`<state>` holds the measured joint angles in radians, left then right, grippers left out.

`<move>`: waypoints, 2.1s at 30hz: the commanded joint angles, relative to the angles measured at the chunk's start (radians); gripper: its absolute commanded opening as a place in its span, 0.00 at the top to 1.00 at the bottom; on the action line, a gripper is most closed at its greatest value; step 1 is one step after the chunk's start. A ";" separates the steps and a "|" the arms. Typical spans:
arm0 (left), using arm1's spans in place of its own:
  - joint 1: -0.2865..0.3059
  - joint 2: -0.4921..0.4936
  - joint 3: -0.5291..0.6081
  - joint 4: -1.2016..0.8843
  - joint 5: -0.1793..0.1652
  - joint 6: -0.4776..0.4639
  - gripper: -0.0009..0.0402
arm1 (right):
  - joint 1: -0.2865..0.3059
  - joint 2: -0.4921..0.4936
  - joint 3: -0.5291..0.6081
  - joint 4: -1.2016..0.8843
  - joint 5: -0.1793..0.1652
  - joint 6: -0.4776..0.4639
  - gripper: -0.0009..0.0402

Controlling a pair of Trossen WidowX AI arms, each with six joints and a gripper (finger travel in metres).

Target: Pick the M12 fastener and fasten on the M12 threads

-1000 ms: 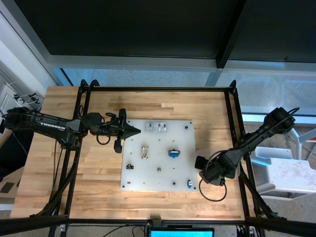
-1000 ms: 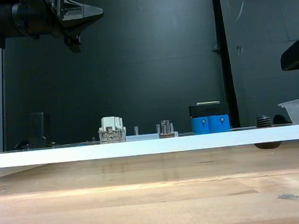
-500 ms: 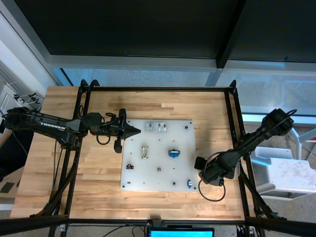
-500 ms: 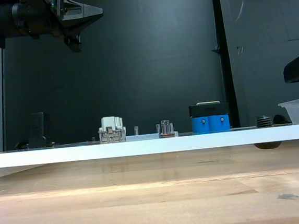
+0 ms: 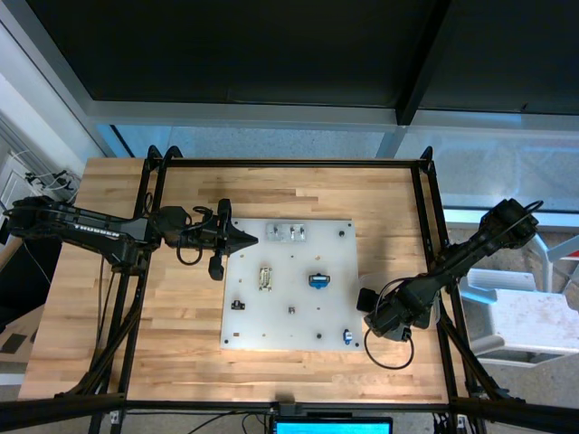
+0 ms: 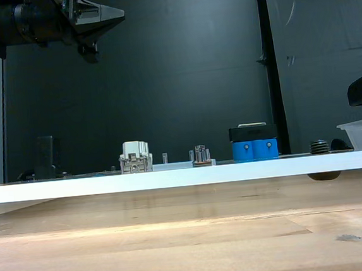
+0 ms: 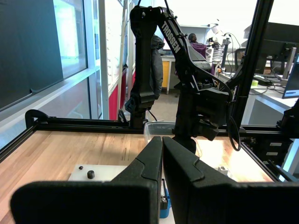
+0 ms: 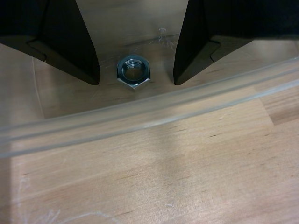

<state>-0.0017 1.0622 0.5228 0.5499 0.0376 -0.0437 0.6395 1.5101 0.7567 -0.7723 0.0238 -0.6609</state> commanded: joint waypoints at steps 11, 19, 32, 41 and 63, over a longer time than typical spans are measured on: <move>0.000 0.000 0.000 0.000 0.000 0.000 0.98 | 0.000 0.000 -0.003 0.004 0.000 -0.001 0.53; 0.000 0.000 0.000 0.000 0.000 0.000 0.98 | 0.000 0.000 -0.003 0.004 -0.002 -0.001 0.69; 0.000 0.000 0.000 0.000 0.000 0.000 0.98 | 0.000 0.000 -0.003 0.007 -0.001 -0.001 0.83; 0.000 0.000 0.000 0.000 0.000 0.000 0.98 | -0.001 -0.015 0.028 -0.033 0.002 -0.002 0.89; 0.000 0.000 0.000 0.000 0.000 0.000 0.98 | -0.035 0.045 0.457 -0.405 0.010 -0.251 0.89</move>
<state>-0.0017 1.0618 0.5228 0.5499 0.0376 -0.0437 0.6090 1.5394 1.1862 -1.1744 0.0338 -0.8909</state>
